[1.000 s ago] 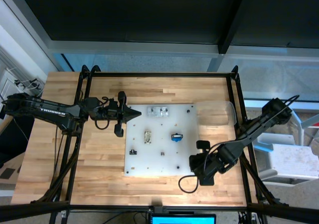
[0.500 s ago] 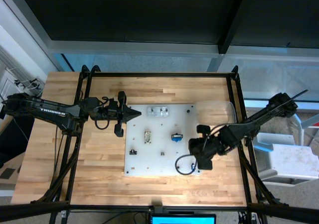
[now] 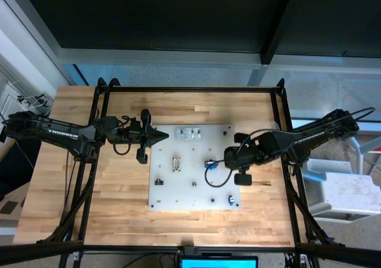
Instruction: Remove the rj45 connector and place it in the container
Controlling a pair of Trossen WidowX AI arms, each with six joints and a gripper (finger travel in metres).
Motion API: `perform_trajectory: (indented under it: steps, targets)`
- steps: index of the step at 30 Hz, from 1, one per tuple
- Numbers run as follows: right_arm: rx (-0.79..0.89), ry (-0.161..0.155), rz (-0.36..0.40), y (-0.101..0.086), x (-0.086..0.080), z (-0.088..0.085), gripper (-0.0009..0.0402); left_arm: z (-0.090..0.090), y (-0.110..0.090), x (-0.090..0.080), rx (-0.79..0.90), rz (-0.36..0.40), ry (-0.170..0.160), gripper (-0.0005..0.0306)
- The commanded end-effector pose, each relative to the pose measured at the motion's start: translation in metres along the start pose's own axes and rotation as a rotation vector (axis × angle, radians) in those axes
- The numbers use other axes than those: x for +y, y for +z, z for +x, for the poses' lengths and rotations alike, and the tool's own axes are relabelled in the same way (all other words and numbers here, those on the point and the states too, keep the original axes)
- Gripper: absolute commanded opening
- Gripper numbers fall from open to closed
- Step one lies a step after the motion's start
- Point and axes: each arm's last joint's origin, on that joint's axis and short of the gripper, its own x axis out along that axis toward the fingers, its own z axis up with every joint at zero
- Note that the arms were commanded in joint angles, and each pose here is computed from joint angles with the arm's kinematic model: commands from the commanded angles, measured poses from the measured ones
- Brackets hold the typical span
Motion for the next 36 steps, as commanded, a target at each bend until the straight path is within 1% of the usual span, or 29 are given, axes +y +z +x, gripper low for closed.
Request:
perform_trajectory:
  steps: [1, 2, 7, 12, 20, 24, 28, 36]
  targets:
    - [0.011, 0.014, 0.005, 0.001, -0.012, -0.001, 0.0000, 0.000, 0.000, 0.000, -0.001, 0.000, 0.000, 0.0000]
    - [0.013, 0.017, 0.006, 0.001, -0.016, -0.002, 0.0000, 0.000, 0.000, 0.000, -0.001, 0.000, 0.000, 0.0000]
    - [0.030, -0.009, 0.015, 0.000, -0.035, -0.003, 0.0000, 0.000, 0.000, 0.000, -0.001, 0.000, 0.000, 0.0000]
    - [0.051, -0.030, 0.023, -0.001, -0.050, -0.004, 0.0000, 0.000, 0.000, 0.000, 0.000, 0.000, 0.000, 0.0000]
    - [0.111, -0.066, 0.064, -0.011, -0.077, -0.008, 0.0000, 0.000, 0.000, 0.000, 0.000, 0.000, 0.000, 0.0000]
    - [0.132, -0.081, 0.086, -0.020, -0.091, -0.007, 0.0000, 0.000, 0.000, 0.000, -0.001, 0.000, 0.000, 0.0000]
    - [0.163, -0.094, 0.114, -0.034, -0.104, -0.001, 0.0000, 0.000, 0.000, 0.000, 0.000, 0.000, 0.000, 0.0000]
    - [0.232, -0.114, 0.187, -0.062, -0.123, 0.010, 0.0000, 0.000, 0.000, 0.000, -0.001, 0.000, 0.000, 0.0000]
